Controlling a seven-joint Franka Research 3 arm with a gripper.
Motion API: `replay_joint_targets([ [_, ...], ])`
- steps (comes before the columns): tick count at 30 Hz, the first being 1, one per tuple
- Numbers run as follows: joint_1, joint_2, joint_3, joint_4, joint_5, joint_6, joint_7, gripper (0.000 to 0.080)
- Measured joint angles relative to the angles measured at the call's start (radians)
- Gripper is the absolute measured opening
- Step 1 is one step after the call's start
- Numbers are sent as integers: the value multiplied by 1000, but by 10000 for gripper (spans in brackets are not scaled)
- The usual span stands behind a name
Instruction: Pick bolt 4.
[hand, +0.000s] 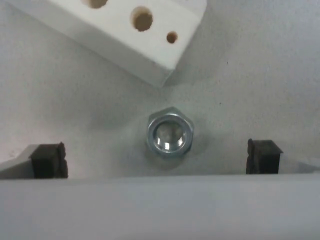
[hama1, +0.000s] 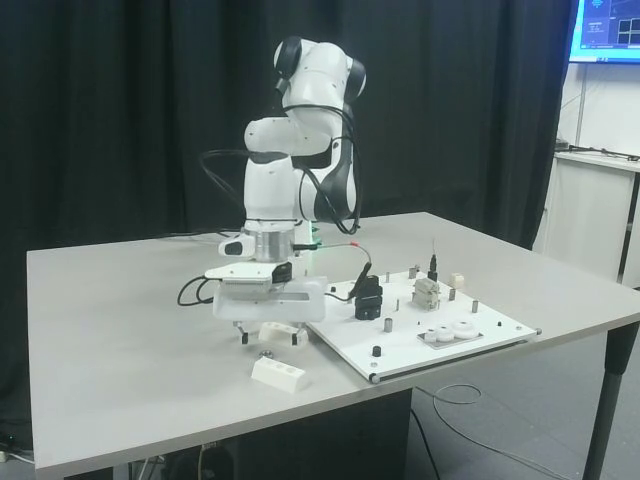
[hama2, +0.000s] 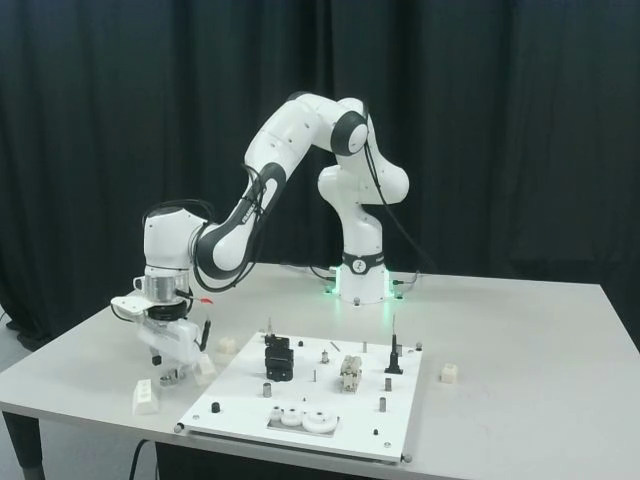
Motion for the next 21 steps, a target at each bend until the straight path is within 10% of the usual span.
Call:
replay_joint_targets([
  [21, -6, 16, 0, 1, 0, -16, -13, 800],
])
